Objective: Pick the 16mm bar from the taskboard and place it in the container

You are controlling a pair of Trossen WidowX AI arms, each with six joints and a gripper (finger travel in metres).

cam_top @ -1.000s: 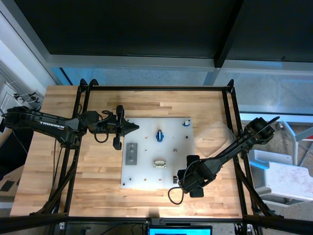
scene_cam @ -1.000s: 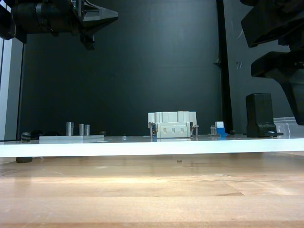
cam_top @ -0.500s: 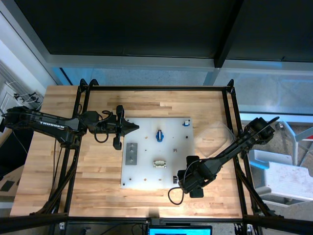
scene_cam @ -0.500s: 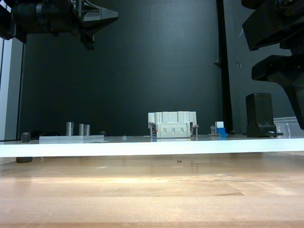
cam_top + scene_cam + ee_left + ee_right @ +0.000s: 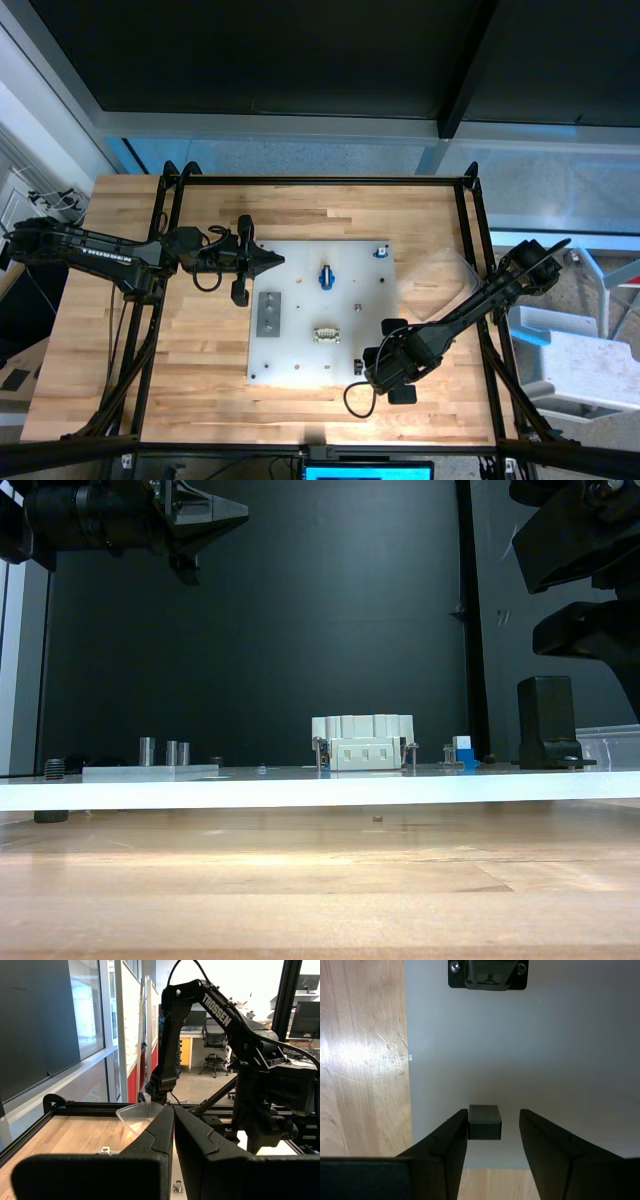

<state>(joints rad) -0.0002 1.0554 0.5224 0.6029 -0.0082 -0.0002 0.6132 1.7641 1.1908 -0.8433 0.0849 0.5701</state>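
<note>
1. Claw state. The right claw [image 5: 493, 1112] hung low over the near-right corner of the taskboard [image 5: 300, 350], toward the near edge of the tabletop [image 5: 180, 350]. Its jaws stood moderately open and gripped nothing. The small black block [image 5: 485, 1122] sat between them, close against 1 finger. The left claw [image 5: 173, 1110] hung high over the board's far-left corner, fingers pressed together and empty.

2. Task item. 3 short pegs stood upright on the grey metal block [image 5: 269, 312], on the side of the board toward the tabletop's left edge. The 16mm bar [image 5: 147, 751] was judged to be the widest of them; this could not be confirmed. It was well apart from both claws.

3. Hazards.
- Closing the right claw here would seize the black block, not the bar.
- The pegs stand close together; a poorly centred grasp could take the wrong 1.
- A tilted pull could jam the bar in its seat, or the bar could slip from the fingers.

4. Container. The container [image 5: 455, 270] lay beside the board, toward the tabletop's right edge. Nothing was visible inside it.
</note>
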